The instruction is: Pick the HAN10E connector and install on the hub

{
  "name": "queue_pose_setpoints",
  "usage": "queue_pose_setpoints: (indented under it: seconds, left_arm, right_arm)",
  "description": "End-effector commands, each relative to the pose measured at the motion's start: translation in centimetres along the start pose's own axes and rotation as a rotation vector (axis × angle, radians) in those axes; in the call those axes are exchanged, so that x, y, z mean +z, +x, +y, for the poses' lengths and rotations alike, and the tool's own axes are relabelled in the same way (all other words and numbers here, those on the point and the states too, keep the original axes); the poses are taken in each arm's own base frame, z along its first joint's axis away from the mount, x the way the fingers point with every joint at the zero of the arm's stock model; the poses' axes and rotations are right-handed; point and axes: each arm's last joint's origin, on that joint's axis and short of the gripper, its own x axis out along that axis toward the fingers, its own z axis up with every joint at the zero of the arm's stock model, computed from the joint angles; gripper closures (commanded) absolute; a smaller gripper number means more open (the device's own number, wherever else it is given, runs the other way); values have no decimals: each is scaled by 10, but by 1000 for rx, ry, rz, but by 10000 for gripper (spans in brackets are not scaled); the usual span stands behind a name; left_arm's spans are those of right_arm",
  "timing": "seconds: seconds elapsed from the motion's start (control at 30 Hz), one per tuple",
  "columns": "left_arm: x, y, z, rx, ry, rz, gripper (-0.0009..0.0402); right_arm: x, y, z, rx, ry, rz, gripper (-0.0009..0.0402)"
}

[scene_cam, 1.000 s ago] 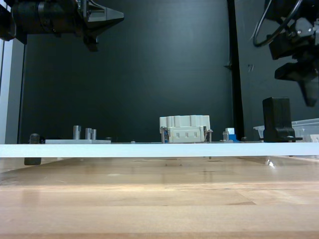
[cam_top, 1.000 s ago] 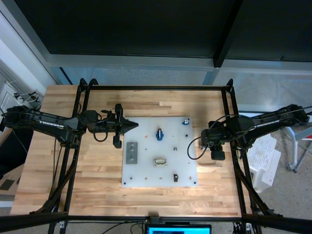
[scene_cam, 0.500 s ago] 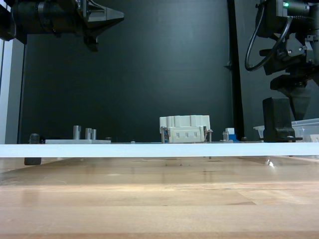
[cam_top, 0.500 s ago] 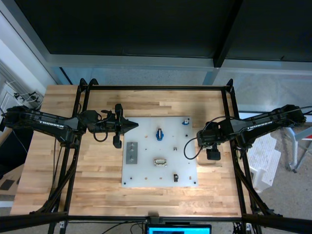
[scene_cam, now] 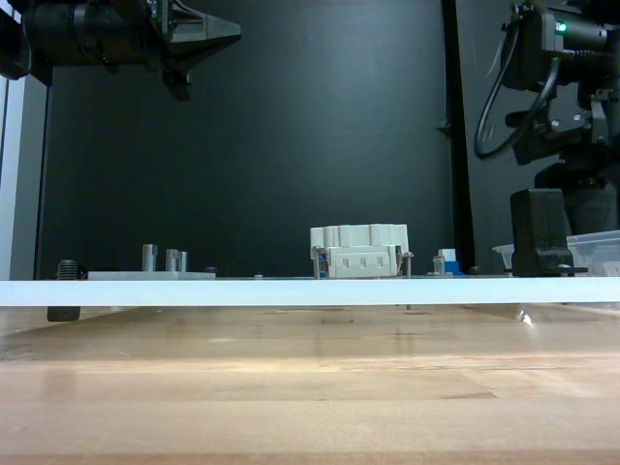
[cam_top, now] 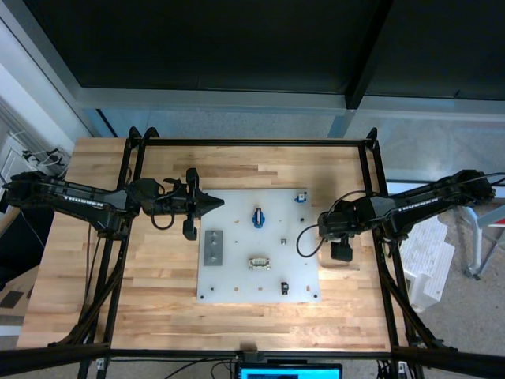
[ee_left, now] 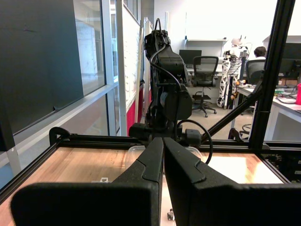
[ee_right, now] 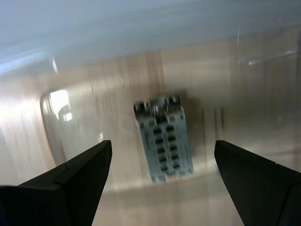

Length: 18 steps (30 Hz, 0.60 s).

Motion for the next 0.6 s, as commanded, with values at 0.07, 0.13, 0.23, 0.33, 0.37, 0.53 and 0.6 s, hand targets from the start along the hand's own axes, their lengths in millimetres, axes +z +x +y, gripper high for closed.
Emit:
queue_pose_setpoints:
  seconds: [0.07, 0.13, 0.23, 0.33, 0.37, 0.53, 0.6]
  left_arm:
    - [0, 0, 0, 0, 0, 0, 393]
    - [0, 0, 0, 0, 0, 0, 393]
    - [0, 0, 0, 0, 0, 0, 393]
    - [0, 0, 0, 0, 0, 0, 393]
    - [0, 0, 0, 0, 0, 0, 393]
    - [0, 0, 0, 0, 0, 0, 393]
    - [0, 0, 0, 0, 0, 0, 393]
  right_arm:
    - [-3, 9, 0, 3, 6, -11, 86]
    - [-5, 13, 0, 4, 6, -13, 86]
    - [-7, 17, -1, 4, 10, -10, 87]
    - [-7, 17, -1, 4, 10, -13, 87]
    - [-7, 17, -1, 4, 10, -12, 87]
    - [-6, 24, 1, 0, 5, 27, 94]
    - [-5, 28, 1, -7, 2, 46, 102]
